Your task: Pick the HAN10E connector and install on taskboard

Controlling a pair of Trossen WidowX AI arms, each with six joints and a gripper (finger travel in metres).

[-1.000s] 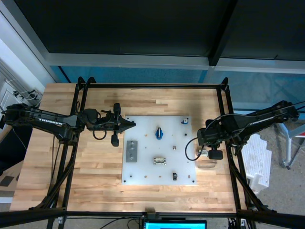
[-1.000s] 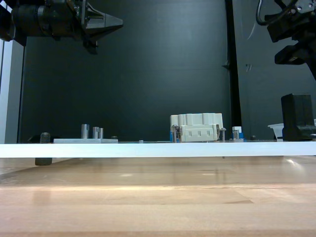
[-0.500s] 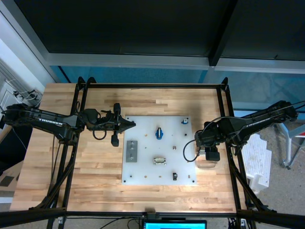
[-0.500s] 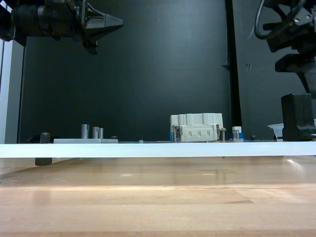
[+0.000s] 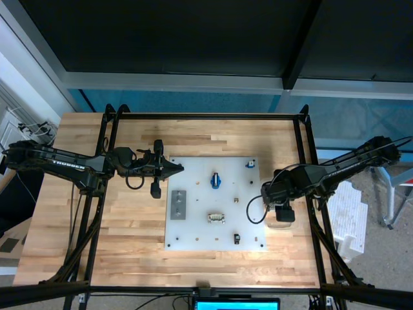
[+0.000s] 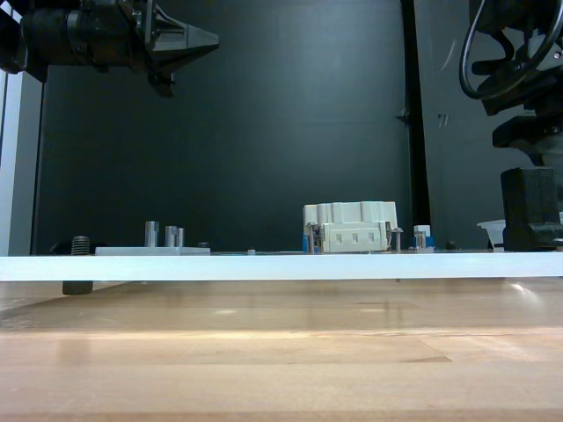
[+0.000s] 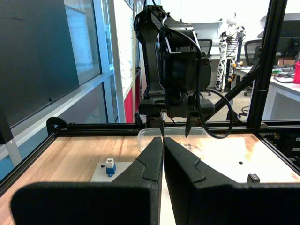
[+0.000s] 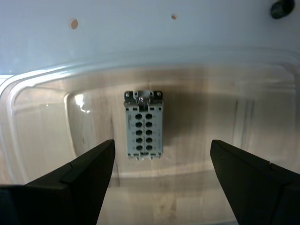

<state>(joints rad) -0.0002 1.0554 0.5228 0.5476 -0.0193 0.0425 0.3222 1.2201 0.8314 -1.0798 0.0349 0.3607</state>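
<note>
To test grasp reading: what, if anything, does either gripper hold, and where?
Nothing. The right gripper hangs open above the pale beige rectangular HAN10E connector in the clear plastic tray; the left gripper, shut, hovers empty near the white taskboard.

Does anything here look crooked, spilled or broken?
Nothing stands out. The pale grey-beige connector lies square in the clear plastic tray, under the open right end effector. The shut left end effector hangs above the left edge of the white board.
</note>
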